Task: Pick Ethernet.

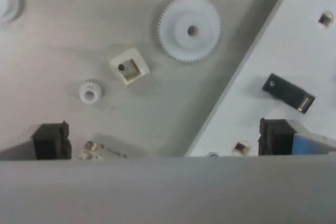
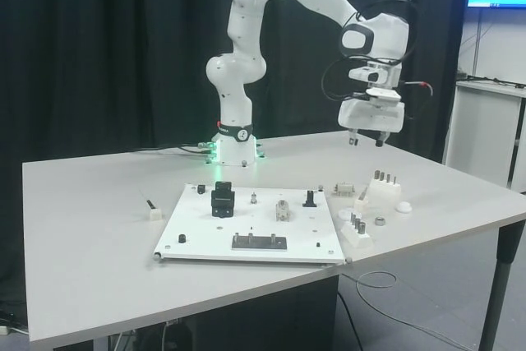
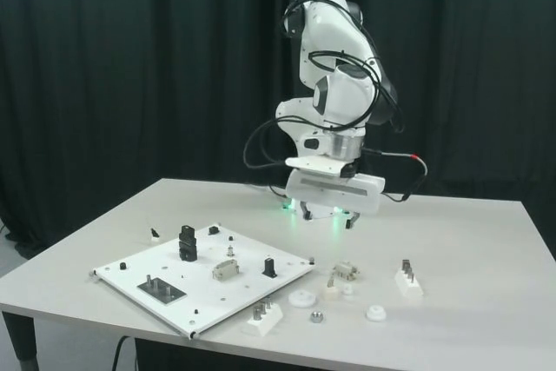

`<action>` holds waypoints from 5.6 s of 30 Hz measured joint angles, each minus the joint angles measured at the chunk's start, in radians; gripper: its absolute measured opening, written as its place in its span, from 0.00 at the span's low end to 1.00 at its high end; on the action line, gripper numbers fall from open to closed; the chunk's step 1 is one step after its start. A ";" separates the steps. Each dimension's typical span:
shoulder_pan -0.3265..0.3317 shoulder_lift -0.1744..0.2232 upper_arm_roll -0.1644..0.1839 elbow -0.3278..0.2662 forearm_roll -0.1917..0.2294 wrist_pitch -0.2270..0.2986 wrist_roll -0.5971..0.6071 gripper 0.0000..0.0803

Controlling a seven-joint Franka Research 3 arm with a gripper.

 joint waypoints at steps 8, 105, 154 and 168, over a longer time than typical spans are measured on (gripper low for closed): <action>0.001 0.012 0.003 0.000 0.000 -0.005 -0.178 1.00; -0.068 0.359 0.054 0.211 0.025 -0.057 -0.462 1.00; -0.094 0.378 0.088 0.211 0.006 -0.048 -0.495 0.08; -0.096 0.355 0.092 0.252 0.006 -0.122 -0.495 0.08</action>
